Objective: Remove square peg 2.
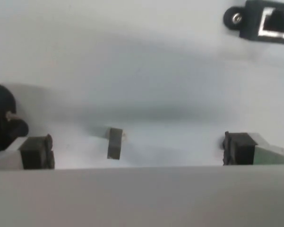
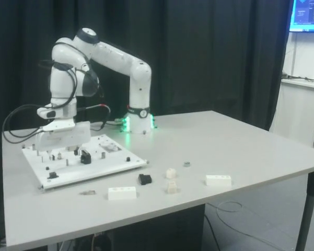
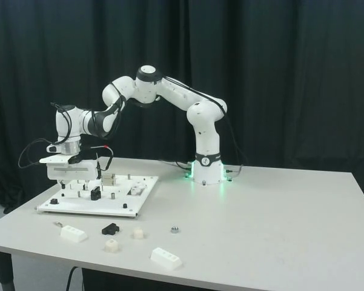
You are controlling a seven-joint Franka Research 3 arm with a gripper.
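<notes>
Wrist view: my gripper (image 1: pixel 137 153) hangs open over the white board (image 1: pixel 132 71), square peg (image 1: pixel 115 143) upright between my fingertips, nearer one pad.

On the grey table (image 3: pixel 278 212) there is one white board (image 3: pixel 133 205), two white blocks (image 3: pixel 166 258), two small pale pieces (image 3: pixel 111 245), one black piece (image 3: pixel 110 229) and one small nut (image 3: pixel 175 229).

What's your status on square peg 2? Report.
Gripper open, low over white board. Square peg between the fingertips, not gripped, seated in board. Nothing in the way.
</notes>
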